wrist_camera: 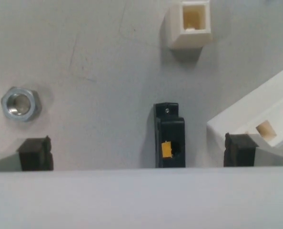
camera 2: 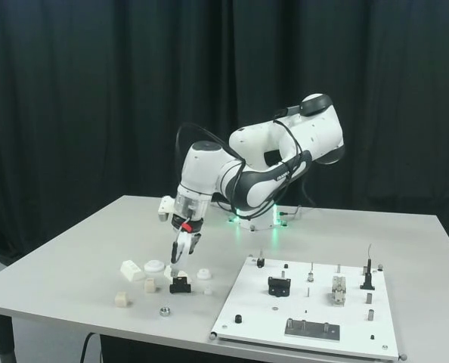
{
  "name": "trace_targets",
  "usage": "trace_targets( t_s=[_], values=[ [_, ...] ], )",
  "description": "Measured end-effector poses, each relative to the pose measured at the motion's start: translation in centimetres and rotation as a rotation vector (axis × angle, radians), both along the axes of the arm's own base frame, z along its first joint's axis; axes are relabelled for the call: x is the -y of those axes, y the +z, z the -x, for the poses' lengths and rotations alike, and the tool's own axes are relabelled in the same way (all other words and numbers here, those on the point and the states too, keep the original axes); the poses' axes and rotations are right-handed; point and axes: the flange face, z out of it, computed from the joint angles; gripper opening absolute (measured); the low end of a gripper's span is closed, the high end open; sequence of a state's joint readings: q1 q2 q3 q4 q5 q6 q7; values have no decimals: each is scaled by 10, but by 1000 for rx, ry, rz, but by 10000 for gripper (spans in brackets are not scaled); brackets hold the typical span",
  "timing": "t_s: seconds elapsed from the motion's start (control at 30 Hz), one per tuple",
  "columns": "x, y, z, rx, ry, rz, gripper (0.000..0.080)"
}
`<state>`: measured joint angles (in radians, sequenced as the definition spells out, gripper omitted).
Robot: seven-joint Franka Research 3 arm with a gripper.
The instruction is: Remove waterproof.
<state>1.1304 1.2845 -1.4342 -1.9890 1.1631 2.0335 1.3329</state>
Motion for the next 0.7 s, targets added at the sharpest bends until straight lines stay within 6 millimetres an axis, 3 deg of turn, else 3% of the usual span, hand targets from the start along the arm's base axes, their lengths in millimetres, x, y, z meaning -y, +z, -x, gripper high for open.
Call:
trace_targets(
  t_s=[0.7],
  values=[
    [-7,16,1,-37,30,41,800]
  ],
)
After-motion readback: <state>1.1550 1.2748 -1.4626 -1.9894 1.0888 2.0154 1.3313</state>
